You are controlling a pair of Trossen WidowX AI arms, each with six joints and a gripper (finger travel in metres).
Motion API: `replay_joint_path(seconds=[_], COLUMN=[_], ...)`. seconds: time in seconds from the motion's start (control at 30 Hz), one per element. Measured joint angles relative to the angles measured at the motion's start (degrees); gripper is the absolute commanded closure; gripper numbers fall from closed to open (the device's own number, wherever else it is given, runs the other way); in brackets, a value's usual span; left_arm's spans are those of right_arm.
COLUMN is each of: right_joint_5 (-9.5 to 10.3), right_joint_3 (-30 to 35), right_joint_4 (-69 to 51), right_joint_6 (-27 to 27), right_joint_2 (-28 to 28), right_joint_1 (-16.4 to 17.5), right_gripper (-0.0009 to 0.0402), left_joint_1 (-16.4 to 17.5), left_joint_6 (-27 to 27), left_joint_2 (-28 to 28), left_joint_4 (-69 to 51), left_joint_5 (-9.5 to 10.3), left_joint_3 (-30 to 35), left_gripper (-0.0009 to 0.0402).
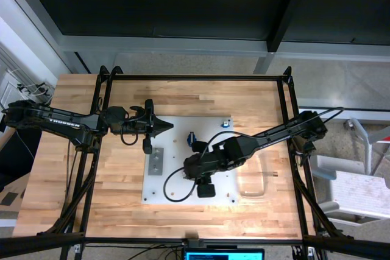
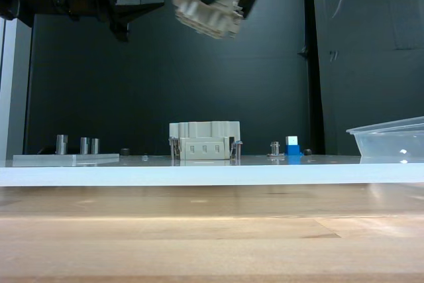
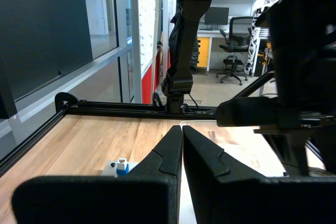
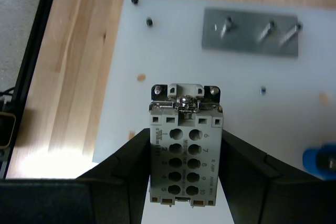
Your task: Remove the HAN10-E connector and place it in the container
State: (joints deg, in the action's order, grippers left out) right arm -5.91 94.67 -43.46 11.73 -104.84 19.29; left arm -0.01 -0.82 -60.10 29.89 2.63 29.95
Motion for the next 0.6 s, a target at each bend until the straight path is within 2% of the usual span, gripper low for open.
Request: replay_joint_path(seconds=[0.23,0.6], right_joint_5=[-0.02,0.02], right_joint_3=[-9.68,-21.51], right_joint_4=[1.81,1.68], right_joint_6=[2.91,5.01], right_joint_2=[6.91,15.8], right_joint_1=[0.42,2.01], right_gripper=[0.0381,0.0381], left_joint_1=[0.0,0.0], left_joint_6=[0.02,0.02], left_joint_2=[0.0,0.0], left_joint_4=[-0.02,0.0], left_joint_5=[0.0,0.0], left_joint_3=[0.0,0.0], left_gripper=[0.0393,0.0393])
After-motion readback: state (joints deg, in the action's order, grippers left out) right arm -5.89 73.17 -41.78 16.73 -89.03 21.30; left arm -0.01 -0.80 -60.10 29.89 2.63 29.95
